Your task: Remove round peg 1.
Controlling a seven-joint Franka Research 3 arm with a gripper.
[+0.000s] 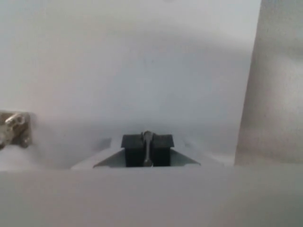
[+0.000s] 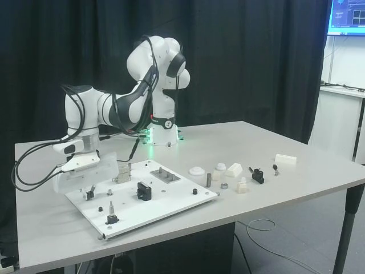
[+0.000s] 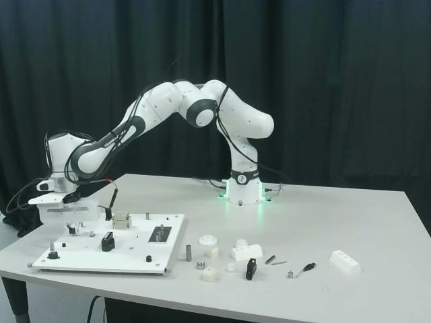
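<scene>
In the wrist view the two black fingers (image 1: 134, 150) of the tool (image 1: 147, 152) stand nearly together, with a thin grey metal pin, the round peg (image 1: 148, 149), upright between them. The pads sit against its sides, so the tool is closed on the peg. The peg looks like a slim, plain cylinder with a slightly rounded top. Under it lies the white board (image 1: 142, 71), and a metal fixture (image 1: 14, 130) shows at the picture's edge. The grey bench (image 1: 279, 94) appears past the board's edge.

The room views do not show this grip. In the first room view the tool (image 2: 89, 191) is low over the board's left far corner, just beside a small black holder (image 2: 89, 195), and the peg itself is too small to make out. That view does show the whole white board (image 2: 165, 200) with a black block (image 2: 144, 191), a short post (image 2: 109, 206) and a black knob (image 2: 194, 191) on it. Loose parts lie on the bench (image 2: 274, 182) to the right: a white disc (image 2: 197, 170), a dark cylinder (image 2: 209, 179) and a white block (image 2: 286, 158).

The second room view shows the arm's (image 3: 168, 108) long reach from its base (image 3: 244, 192), where green light glows, out to the tool (image 3: 69, 227) at the board's (image 3: 87, 259) far left edge. Behind it hangs a black curtain (image 3: 337, 81).
</scene>
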